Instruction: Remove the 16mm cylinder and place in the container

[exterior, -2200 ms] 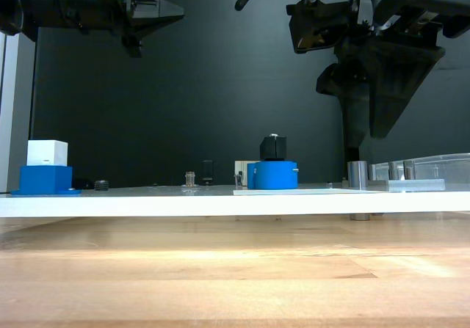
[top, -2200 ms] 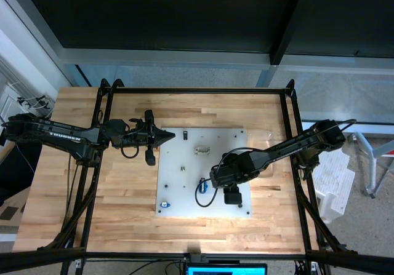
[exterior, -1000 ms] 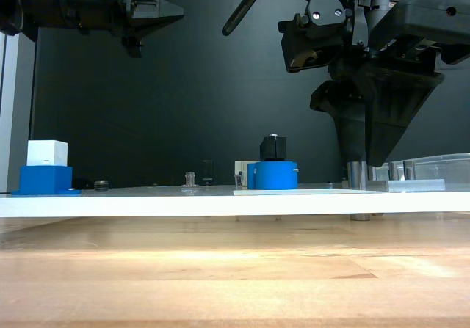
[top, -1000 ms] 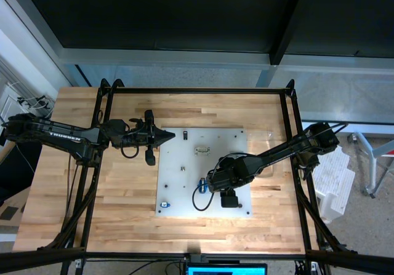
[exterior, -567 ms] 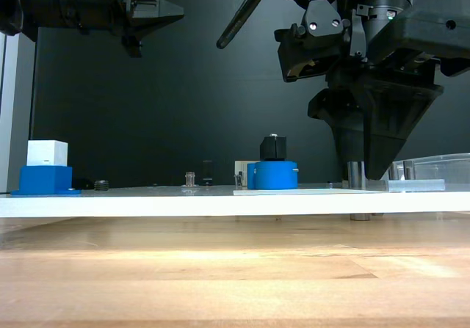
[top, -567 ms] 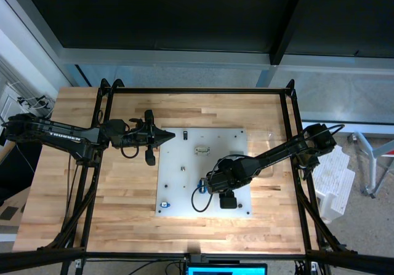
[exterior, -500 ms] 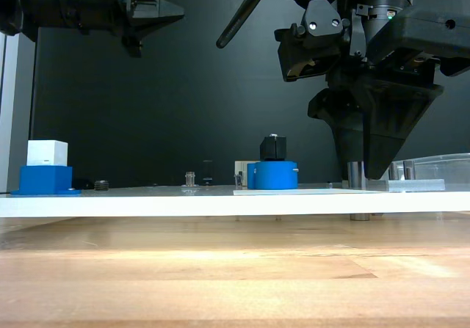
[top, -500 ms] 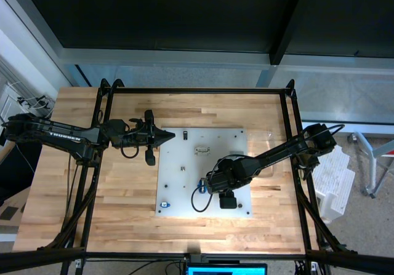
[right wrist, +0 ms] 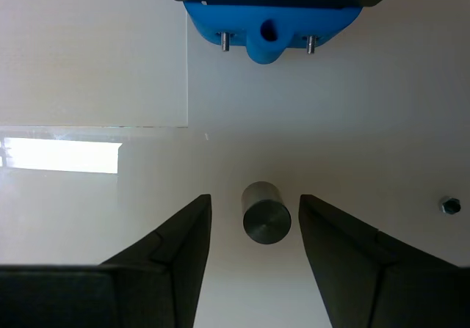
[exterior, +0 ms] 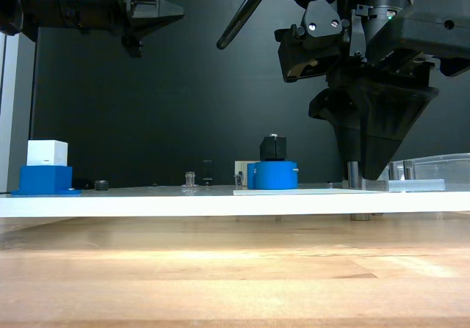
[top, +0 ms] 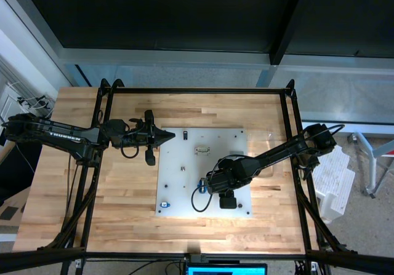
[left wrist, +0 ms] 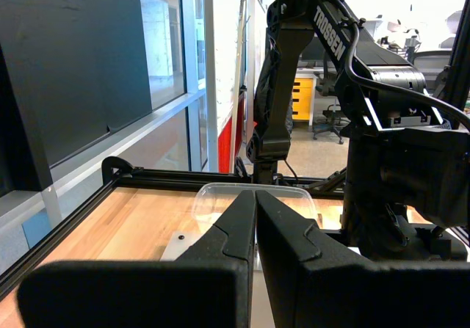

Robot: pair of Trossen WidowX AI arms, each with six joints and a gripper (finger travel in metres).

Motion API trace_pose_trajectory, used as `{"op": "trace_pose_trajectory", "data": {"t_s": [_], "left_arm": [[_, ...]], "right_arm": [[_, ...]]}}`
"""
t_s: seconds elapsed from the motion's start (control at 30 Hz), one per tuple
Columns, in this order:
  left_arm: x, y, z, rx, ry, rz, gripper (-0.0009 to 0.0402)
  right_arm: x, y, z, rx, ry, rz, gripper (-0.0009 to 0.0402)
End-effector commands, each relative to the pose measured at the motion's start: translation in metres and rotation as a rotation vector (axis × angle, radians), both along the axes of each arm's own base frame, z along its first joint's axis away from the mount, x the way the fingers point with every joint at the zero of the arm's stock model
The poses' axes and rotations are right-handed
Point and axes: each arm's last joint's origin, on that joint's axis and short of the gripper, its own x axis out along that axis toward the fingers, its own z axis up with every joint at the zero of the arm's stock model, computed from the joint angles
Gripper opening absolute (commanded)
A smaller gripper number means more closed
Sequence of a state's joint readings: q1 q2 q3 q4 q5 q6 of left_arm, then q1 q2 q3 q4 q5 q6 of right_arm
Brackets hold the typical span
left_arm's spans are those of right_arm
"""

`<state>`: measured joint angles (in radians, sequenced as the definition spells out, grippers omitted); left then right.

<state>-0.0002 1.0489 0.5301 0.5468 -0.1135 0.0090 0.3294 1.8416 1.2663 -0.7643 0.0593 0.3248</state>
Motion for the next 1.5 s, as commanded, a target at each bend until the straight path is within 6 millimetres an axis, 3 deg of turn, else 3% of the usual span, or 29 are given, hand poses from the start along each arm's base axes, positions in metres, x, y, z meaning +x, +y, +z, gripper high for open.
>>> {"op": "trace_pose_trajectory", "data": {"t_s": [0.03,0.57,0.87,1.23,1.5], "left_arm": [[0.0,0.0,0.0,0.0,0.0,0.0,0.0],[0.0,0.0,0.0,0.0,0.0,0.0,0.0],[0.0,0.0,0.0,0.0,0.0,0.0,0.0],[0.0,0.0,0.0,0.0,0.0,0.0,0.0],[0.0,0.0,0.0,0.0,0.0,0.0,0.0]], "right_arm": [[0.0,0.0,0.0,0.0,0.0,0.0,0.0142],[-0.001,0.0,0.002,0.002,-0.006,-0.003,0.004],[-0.006,-0.002,0.016,0.01,-0.031,-0.003,-0.0001],[-0.015,-0.005,0.035,0.019,-0.055,-0.003,-0.0001],[-0.016,-0.005,0.037,0.02,-0.06,-0.003,0.0]]}}
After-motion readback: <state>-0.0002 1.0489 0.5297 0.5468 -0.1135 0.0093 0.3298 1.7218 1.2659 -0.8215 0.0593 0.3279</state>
